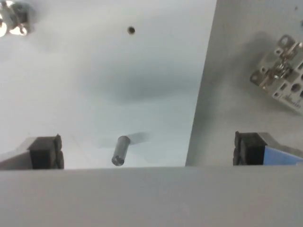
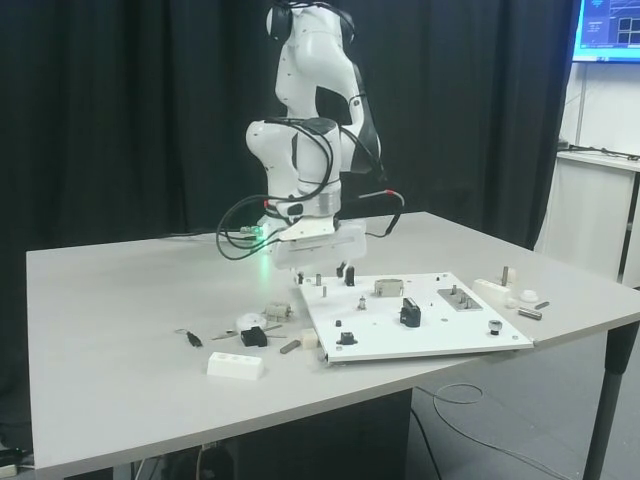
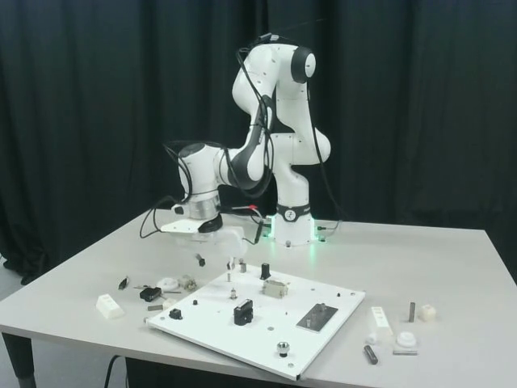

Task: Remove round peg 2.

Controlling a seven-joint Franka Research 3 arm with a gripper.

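Note:
A short grey round peg (image 1: 120, 150) stands upright in the white board (image 1: 94, 85). My gripper (image 1: 147, 150) is open wide, with the peg between its black fingertips (image 1: 45, 151) and closer to one of them. The other fingertip hangs past the board's edge, over the grey table (image 1: 236, 109). From the first room view, the gripper (image 2: 322, 272) hovers low over the board's far left corner, above the peg (image 2: 319, 281). In the second room view the gripper (image 3: 215, 260) sits at the same corner of the board (image 3: 266, 339). Nothing is held.
More pegs, black clips (image 2: 408, 313) and a metal plate (image 2: 455, 297) sit on the board. A white block (image 2: 236, 365) and small loose parts (image 2: 262, 325) lie on the table beside it. A white and metal connector (image 1: 279, 71) lies near the gripper. Further parts (image 3: 380, 323) rest at the far side.

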